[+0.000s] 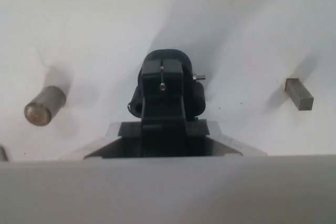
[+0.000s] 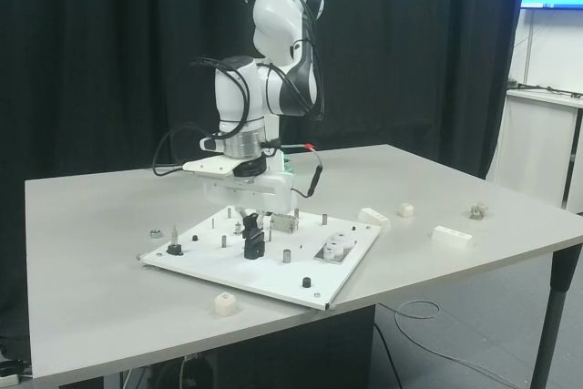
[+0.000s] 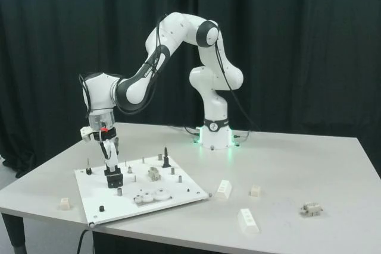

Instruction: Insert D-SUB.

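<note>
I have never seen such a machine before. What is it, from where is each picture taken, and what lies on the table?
This is a white robot arm bolted on a grey table. Two pictures come from cameras in the room, on different sides. The third comes from a camera on the arm's wrist, looking down past the fingertips. On the table lies a white board with small pegs and parts; some small white blocks lie beside it. The end effector is shut on a black connector, the D-SUB plug, and holds it low over the board. In the wrist view, a metal cylinder and a small rectangular bar stand on the board nearby.
</note>
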You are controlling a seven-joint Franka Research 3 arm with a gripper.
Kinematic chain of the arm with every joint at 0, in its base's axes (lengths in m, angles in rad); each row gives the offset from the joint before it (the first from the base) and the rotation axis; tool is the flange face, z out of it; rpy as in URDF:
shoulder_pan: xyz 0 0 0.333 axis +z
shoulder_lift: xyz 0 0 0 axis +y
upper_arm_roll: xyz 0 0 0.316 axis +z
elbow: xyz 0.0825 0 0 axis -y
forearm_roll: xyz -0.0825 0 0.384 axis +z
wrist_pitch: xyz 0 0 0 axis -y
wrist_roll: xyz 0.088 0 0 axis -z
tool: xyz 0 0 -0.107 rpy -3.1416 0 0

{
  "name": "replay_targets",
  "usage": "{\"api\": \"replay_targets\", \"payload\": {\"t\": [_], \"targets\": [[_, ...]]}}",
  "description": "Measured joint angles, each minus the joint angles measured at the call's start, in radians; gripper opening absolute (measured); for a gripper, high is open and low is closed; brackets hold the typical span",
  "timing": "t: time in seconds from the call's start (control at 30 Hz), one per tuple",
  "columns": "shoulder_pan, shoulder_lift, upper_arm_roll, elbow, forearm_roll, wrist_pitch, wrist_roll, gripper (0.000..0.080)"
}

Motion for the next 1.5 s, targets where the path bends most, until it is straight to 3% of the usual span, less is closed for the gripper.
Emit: {"api": "replay_targets", "payload": {"t": [0.4, 1.5], "targets": [[0.0, 0.002, 0.0, 0.003, -0.002, 0.001, -0.076, 0.0153], [0.022, 0.002, -0.017, -0.004, -0.004, 0.024, -0.044, 0.0153]]}}
